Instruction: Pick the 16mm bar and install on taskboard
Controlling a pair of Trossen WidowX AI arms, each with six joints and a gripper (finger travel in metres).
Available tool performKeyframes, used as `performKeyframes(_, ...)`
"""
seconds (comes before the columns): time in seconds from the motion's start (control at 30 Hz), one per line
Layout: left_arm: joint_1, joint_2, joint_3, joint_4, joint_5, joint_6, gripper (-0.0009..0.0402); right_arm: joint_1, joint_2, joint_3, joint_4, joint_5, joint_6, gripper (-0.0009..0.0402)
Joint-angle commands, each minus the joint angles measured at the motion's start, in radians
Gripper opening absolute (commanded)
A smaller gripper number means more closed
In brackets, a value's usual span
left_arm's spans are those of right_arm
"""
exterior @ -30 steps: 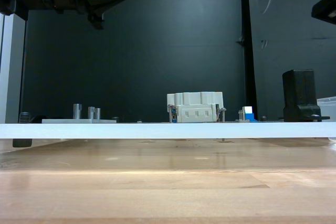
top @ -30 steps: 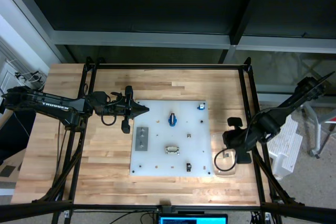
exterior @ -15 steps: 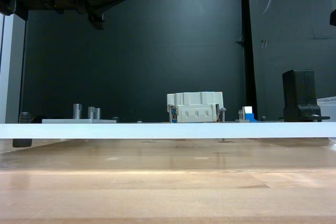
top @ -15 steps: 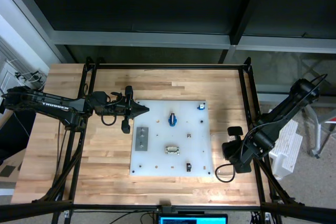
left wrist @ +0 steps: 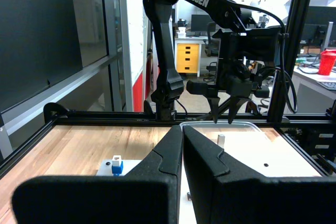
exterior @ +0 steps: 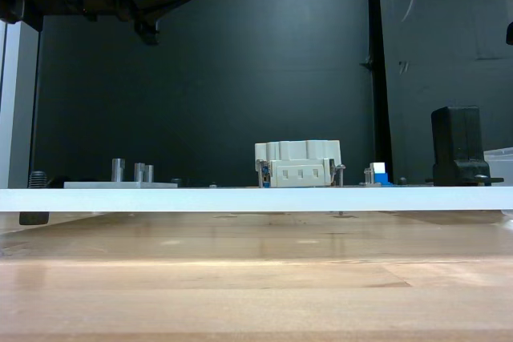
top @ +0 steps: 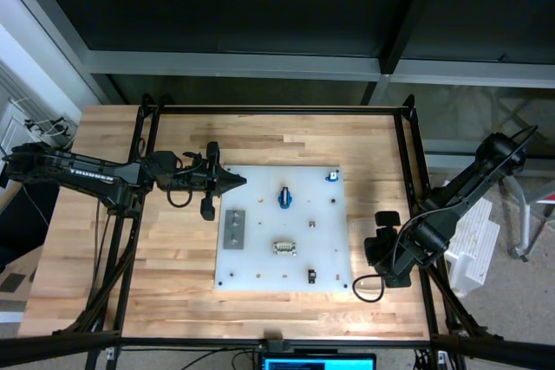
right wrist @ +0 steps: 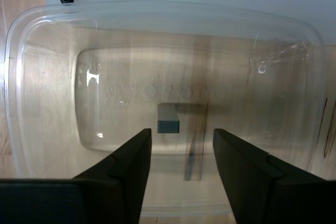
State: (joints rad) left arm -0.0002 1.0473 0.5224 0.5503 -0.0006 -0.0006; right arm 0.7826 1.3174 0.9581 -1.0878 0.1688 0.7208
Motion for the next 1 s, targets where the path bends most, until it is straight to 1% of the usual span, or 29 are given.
performKeyframes(0.03, 0.000, 0.000, 0.000, 0.000, 0.000, 0.000, 0.0000, 0.002, 0.000, 0.000, 0.001, 0.008, 0.013, 0.0189)
performKeyframes(0.13, 0.000, 0.000, 0.000, 0.000, 0.000, 0.000, 0.0000, 0.004, 0.000, -0.002, 0.002, 0.023, 0.027, 0.0198)
performKeyframes(0.27, 0.000, 0.000, 0.000, 0.000, 0.000, 0.000, 0.0000, 0.006, 0.000, -0.009, 0.022, 0.022, 0.027, 0.0204)
performKeyframes(0.47, 0.000, 0.000, 0.000, 0.000, 0.000, 0.000, 0.0000, 0.010, 0.000, -0.051, 0.084, 0.021, 0.031, 0.0212)
performKeyframes(0.63, 0.000, 0.000, 0.000, 0.000, 0.000, 0.000, 0.0000, 0.011, 0.002, -0.065, 0.088, 0.018, 0.031, 0.0213)
performKeyframes(0.8, 0.000, 0.000, 0.000, 0.000, 0.000, 0.000, 0.0000, 0.014, 0.032, -0.075, 0.094, 0.013, 0.030, 0.0213)
performKeyframes(0.93, 0.000, 0.000, 0.000, 0.000, 0.000, 0.000, 0.0000, 0.015, 0.037, -0.095, 0.132, 0.013, 0.027, 0.0213)
performKeyframes(1.0, 0.000, 0.000, 0.000, 0.000, 0.000, 0.000, 0.0000, 0.017, 0.037, -0.109, 0.148, 0.002, 0.027, 0.0213)
